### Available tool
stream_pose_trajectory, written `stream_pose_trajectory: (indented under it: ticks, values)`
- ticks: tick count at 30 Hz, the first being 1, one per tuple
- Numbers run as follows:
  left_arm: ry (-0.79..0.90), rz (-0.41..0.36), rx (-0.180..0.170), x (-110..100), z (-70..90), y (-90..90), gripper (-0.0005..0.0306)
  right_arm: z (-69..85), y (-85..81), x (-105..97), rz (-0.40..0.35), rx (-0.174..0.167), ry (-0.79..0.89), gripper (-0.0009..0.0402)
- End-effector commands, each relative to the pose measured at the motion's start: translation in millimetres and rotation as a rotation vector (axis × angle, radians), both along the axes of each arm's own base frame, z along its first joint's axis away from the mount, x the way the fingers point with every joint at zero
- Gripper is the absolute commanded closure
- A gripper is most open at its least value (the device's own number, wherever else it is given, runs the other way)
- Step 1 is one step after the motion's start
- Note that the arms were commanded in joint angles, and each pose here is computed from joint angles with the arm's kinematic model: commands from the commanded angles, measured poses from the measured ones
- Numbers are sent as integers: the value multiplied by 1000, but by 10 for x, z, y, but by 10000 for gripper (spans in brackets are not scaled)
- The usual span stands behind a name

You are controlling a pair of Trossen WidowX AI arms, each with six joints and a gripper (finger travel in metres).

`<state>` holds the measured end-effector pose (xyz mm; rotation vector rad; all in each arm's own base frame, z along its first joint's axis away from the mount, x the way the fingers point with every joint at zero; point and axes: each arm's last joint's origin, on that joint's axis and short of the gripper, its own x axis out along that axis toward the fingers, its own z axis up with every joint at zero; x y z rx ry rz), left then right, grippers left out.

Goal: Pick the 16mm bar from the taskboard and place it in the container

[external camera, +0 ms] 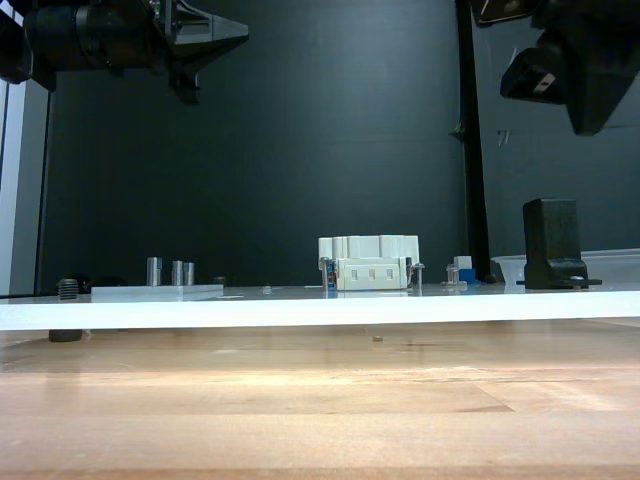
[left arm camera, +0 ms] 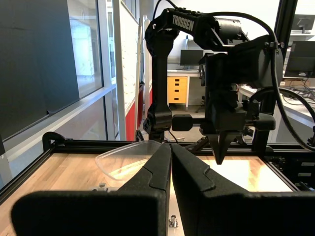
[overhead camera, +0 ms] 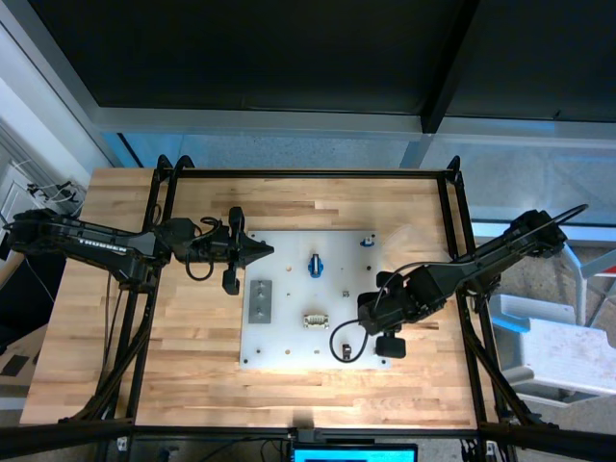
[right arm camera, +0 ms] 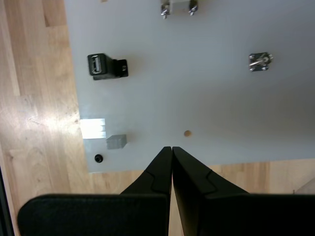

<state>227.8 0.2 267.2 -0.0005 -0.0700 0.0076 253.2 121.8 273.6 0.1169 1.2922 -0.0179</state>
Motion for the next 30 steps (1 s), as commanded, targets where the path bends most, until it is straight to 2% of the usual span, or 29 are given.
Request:
stream_pose_trajectory:
  ticks: [1,6,15,22,30]
  values:
    - [0,0,0,1,0,1,300,-32,64,-13,13,-2,15,393]
    - [0,0,0,1,0,1,300,-68,155,-34,23,16,37,393]
    - [0,0,0,1,0,1,300,-99,264,-65,15,26,45,385]
    - [0,0,0,1,0,0,300,-182,403,-61,49,23,49,350]
    - [0,0,0,1,0,0,300,-246,481,-12,56,19,42,293]
